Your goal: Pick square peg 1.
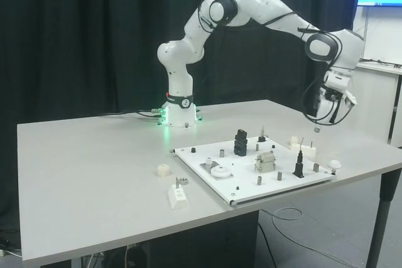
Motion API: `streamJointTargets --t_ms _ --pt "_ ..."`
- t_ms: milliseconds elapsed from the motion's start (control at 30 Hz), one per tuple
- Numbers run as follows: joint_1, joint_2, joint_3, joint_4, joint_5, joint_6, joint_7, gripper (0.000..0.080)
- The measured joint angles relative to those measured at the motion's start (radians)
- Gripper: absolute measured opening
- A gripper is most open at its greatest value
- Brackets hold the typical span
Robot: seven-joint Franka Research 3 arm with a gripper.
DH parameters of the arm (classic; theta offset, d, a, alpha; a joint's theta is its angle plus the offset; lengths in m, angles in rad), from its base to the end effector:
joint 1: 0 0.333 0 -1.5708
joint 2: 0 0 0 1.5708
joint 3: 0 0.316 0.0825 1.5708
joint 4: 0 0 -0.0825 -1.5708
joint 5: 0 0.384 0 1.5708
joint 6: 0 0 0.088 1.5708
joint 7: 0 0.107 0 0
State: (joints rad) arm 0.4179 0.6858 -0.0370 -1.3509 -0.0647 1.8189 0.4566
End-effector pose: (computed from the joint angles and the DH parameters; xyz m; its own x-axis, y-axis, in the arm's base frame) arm 0.6564 0.2628 0.3035 0.9855 -0.0600 -0.1586 -0.0329 -0.9852 0.1683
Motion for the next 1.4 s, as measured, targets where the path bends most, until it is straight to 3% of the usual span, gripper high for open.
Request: streamJointTargets --t_ms 800,1067,1400 --pt "0.043 -0.15 0.002 -0.362 0.057 0.334 0.008 0.08" --pt "0.066 -0.173 0.002 -0.43 0.064 0.432 0.03 0.08" --pt "0.082 -0.171 0.002 -0.467 0.064 0.5 0.076 0.08"
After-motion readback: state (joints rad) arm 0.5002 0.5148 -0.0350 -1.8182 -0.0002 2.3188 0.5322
